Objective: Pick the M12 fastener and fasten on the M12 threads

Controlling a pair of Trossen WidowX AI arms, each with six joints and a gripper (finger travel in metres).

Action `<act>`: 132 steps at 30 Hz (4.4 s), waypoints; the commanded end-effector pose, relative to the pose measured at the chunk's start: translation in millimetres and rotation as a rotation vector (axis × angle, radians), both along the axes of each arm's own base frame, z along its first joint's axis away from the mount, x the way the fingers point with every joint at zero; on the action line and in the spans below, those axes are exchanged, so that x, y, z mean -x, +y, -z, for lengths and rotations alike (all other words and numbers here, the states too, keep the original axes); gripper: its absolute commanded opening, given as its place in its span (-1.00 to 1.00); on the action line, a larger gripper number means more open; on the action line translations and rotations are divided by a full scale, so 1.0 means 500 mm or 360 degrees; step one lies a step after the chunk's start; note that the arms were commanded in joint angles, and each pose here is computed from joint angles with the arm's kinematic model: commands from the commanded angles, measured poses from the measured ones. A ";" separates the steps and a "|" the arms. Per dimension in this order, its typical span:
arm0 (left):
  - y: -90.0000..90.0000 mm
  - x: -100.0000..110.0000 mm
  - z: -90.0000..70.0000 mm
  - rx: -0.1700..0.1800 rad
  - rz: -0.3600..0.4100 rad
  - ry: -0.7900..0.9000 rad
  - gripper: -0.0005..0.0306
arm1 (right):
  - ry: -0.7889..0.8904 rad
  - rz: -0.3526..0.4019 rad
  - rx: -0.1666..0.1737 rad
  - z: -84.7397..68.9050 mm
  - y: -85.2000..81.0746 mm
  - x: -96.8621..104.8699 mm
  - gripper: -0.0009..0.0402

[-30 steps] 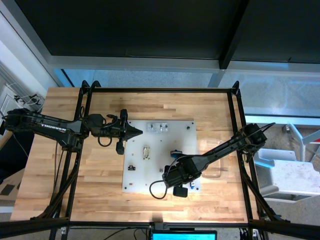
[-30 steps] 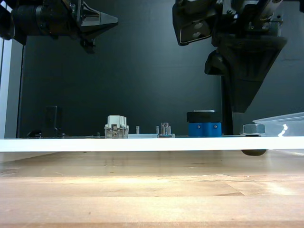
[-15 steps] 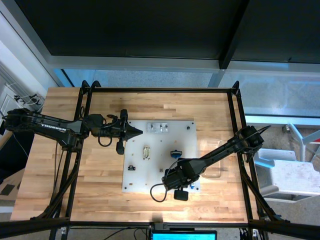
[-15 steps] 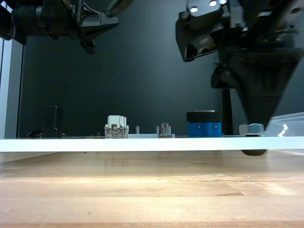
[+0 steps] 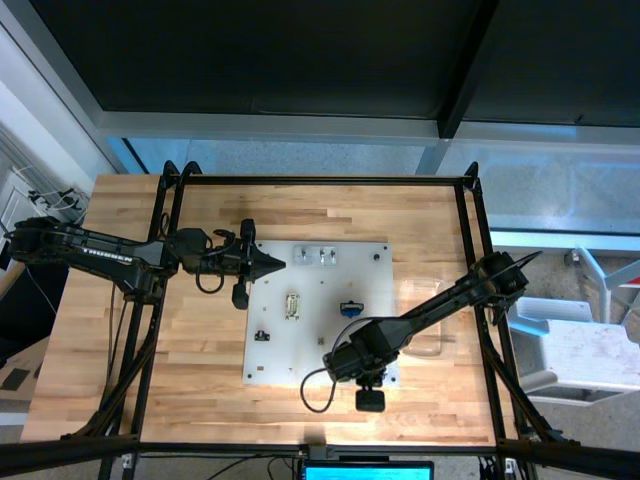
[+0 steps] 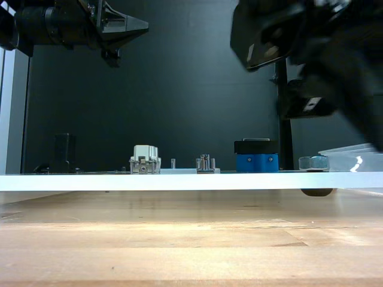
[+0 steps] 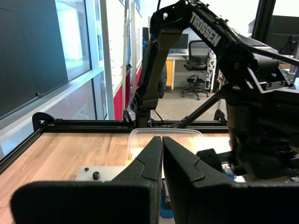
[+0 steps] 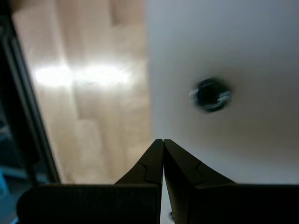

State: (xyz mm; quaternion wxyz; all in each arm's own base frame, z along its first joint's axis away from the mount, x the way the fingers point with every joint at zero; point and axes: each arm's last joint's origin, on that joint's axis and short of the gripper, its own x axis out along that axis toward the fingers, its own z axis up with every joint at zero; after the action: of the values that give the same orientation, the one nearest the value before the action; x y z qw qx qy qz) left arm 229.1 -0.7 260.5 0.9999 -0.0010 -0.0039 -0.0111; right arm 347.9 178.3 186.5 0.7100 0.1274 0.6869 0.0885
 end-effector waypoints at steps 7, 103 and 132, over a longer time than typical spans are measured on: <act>0.000 0.000 0.000 -0.0001 0.0000 0.0001 -0.97 | -0.0136 0.0114 0.0237 -0.027 -0.013 0.006 -0.96; 0.000 0.000 0.000 -0.0001 0.0001 0.0001 -0.96 | -0.0178 0.0101 0.0344 -0.018 -0.019 0.000 -0.96; 0.000 0.000 0.000 -0.0001 0.0001 0.0000 -0.97 | -0.0140 0.0043 0.0174 0.003 -0.006 -0.011 -0.96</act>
State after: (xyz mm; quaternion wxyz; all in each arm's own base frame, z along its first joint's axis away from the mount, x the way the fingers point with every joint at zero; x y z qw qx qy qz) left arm 229.1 -0.7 260.4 0.9999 -0.0008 -0.0037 -0.0111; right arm 354.4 173.6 185.1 0.7568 0.0837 0.6478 0.0238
